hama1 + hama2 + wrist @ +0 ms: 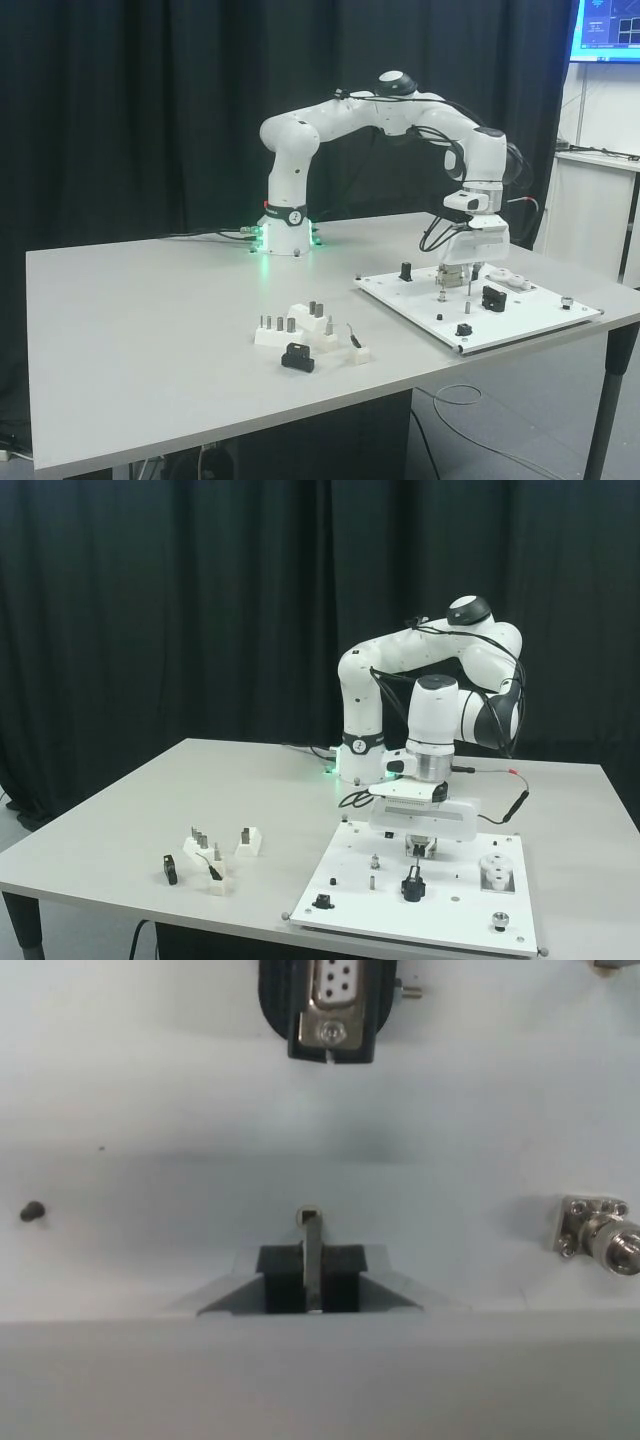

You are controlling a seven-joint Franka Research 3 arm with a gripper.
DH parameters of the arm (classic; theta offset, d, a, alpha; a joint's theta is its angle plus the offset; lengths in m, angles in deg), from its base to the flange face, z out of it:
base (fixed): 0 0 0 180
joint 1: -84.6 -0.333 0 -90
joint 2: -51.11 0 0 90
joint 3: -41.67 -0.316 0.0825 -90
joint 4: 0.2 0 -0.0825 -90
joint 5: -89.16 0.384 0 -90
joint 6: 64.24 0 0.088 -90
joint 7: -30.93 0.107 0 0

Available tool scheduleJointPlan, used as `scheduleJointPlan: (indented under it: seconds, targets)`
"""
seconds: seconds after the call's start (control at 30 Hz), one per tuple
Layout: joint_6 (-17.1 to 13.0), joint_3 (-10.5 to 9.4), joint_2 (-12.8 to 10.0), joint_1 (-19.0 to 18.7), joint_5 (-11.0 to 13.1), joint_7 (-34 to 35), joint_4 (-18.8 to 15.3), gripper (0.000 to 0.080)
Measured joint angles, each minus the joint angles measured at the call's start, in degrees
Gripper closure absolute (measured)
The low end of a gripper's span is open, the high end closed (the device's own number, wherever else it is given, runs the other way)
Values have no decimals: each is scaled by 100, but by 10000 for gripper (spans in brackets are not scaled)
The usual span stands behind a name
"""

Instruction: Insert square peg 1.

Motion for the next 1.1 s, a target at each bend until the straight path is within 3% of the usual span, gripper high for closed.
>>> scheduleJointPlan:
  seconds: [1.1]
  targets:
    - [-30,-10,0,-37,48,-20,7,772]
